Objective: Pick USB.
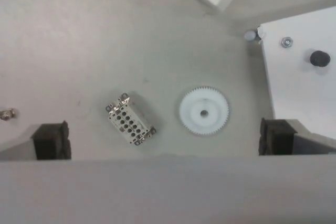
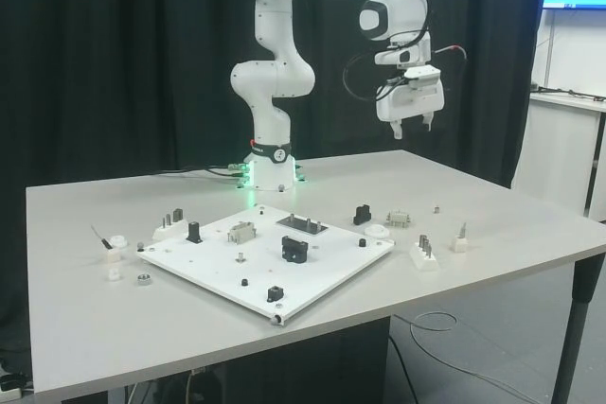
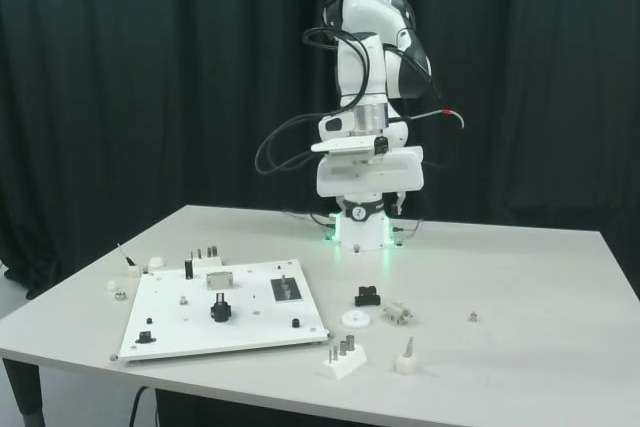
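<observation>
My gripper (image 1: 164,139) is open and holds nothing; black fingertips (image 1: 51,141) stand far apart. In the first room view the gripper (image 2: 412,127) hangs high above the table's right half. Straight below it in the wrist view lie a grey multi-pin connector (image 1: 130,119) and a white gear (image 1: 204,110) side by side on the grey table. The same connector (image 2: 397,219) and gear (image 2: 377,231) lie just off the white board's (image 2: 312,276) right corner. I cannot tell which small part is the USB.
Near the gear sit a black part (image 2: 362,214), a small screw (image 2: 436,207), a white block with metal pegs (image 2: 424,253) and a smaller white block with one peg (image 2: 460,241). The board carries several fixtures. More small parts lie off its left edge (image 2: 114,243).
</observation>
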